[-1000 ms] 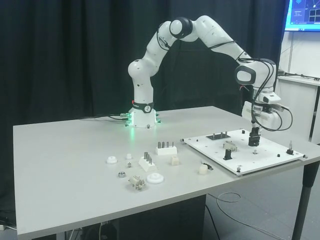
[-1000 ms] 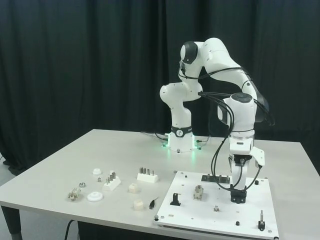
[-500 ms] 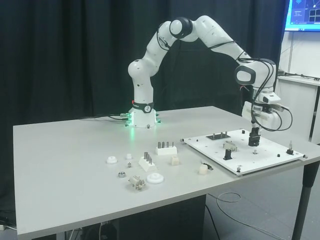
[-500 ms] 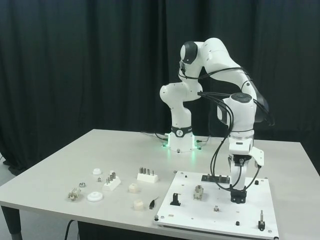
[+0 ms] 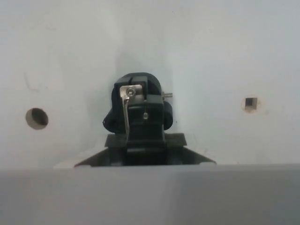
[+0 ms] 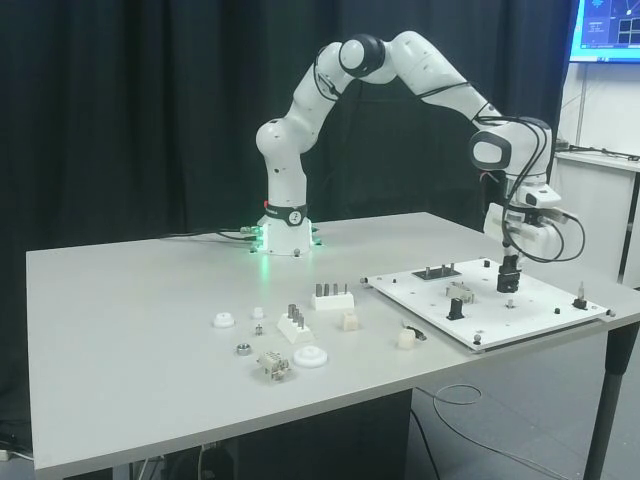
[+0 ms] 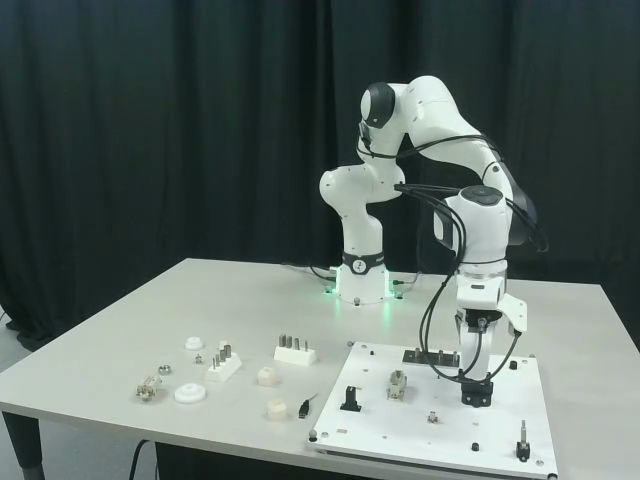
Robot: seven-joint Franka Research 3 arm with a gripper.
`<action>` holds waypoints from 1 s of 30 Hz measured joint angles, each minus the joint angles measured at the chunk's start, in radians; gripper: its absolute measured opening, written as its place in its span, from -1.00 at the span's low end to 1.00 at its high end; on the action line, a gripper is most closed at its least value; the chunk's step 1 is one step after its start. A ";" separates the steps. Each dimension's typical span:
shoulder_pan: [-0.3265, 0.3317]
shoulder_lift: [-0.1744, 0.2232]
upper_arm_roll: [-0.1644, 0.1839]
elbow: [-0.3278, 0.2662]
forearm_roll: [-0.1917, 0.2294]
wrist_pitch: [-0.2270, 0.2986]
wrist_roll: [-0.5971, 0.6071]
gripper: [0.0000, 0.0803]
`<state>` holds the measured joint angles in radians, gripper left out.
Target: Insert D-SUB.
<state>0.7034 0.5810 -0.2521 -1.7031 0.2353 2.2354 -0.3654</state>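
On the grey table (image 7: 120, 345), loose parts lie where they were a second ago — nothing has shifted. To their right, on the white board (image 7: 500, 435), the gripper (image 7: 477, 394) pinches the black D-SUB connector (image 5: 140, 110) upright against the board, riding a touch higher than before.

— What finishes do you see from here?
— My arm (image 6: 420, 65) looks like glossy white plastic; the table (image 6: 130, 330) is matt grey.
— And the board (image 7: 500, 425)?
— Smooth, matt white; the curtain (image 7: 150, 120) looks like black cloth.
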 joint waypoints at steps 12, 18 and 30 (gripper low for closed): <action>0.009 0.000 0.000 0.000 0.000 -0.002 0.000 -0.62; 0.012 0.000 0.000 0.000 0.000 -0.002 0.000 -0.62; 0.012 0.000 0.000 0.000 0.000 -0.004 0.000 -0.62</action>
<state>0.7159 0.5805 -0.2526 -1.7030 0.2352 2.2316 -0.3654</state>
